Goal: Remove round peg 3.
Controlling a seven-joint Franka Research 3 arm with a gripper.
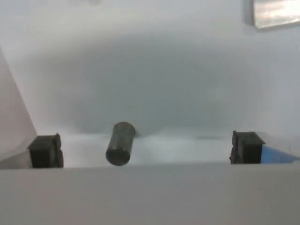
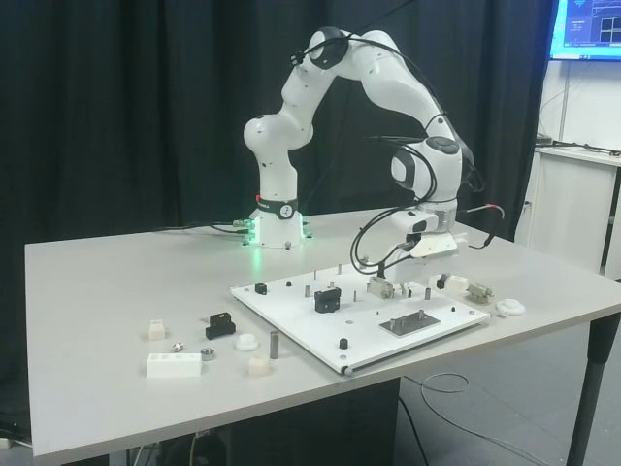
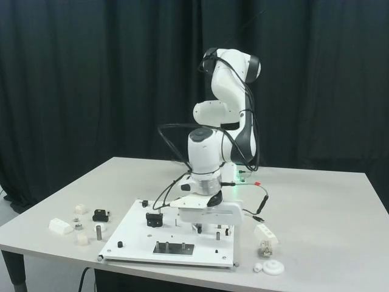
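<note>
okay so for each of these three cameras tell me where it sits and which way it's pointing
Wrist view: on the arm's wrist, looking down past both fingertips at a grey peg on the white board.
First room view: off one table corner, facing the arm; gripper above the board.
Second room view: the opposite side; the arm hides its base.
Both room views share the arm, board and table.

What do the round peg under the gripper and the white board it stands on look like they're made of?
The round peg looks like metal, dull grey with a faint sheen along its side and a smooth flat end; dark plastic cannot be ruled out. The board looks like white plastic or painted sheet, matte, smooth and flat with crisp edges. Which one, the look leaves open.
</note>
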